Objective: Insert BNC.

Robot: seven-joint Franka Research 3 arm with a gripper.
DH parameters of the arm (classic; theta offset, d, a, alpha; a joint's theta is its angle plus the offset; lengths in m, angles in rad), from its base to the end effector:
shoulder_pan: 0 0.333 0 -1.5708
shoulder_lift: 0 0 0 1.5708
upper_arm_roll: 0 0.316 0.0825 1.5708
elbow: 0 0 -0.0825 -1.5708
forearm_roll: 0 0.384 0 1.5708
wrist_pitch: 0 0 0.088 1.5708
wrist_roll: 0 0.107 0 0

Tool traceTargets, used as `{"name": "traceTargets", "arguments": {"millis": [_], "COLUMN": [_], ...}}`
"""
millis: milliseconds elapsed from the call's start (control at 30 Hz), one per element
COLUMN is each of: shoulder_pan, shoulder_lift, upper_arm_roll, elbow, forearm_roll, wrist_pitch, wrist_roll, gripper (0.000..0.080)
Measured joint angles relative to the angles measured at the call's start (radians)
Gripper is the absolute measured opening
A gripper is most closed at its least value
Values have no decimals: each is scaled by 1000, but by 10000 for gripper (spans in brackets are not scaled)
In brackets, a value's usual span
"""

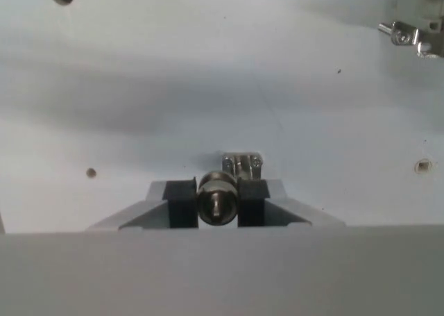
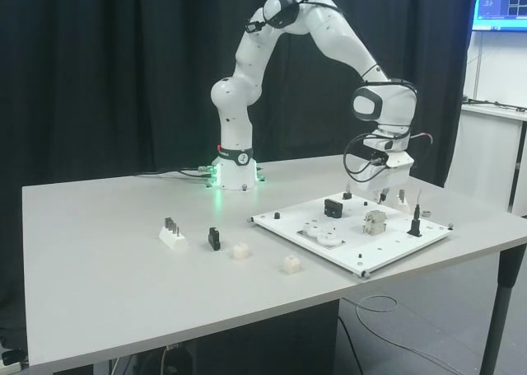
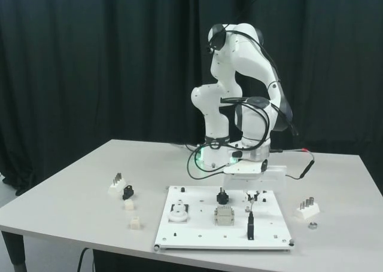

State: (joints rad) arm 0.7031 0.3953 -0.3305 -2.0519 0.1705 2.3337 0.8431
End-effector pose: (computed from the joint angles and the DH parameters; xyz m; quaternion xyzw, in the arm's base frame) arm 0.5421 0.2181 0.2461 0.9580 -0.2837 -0.0328 0.0279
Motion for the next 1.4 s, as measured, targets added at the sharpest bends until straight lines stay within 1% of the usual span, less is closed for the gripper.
{"name": "traceTargets", "arguments": {"millis": [767, 1400], "shoulder_pan": [-18, -19], "shoulder_lift": [17, 25], "upper_arm_roll": [0, 0], "elbow": [0, 0], "forearm_roll": [-1, -1], "wrist_pitch": [-2, -4], "wrist_roll": [0, -1], "gripper": [117, 117]}}
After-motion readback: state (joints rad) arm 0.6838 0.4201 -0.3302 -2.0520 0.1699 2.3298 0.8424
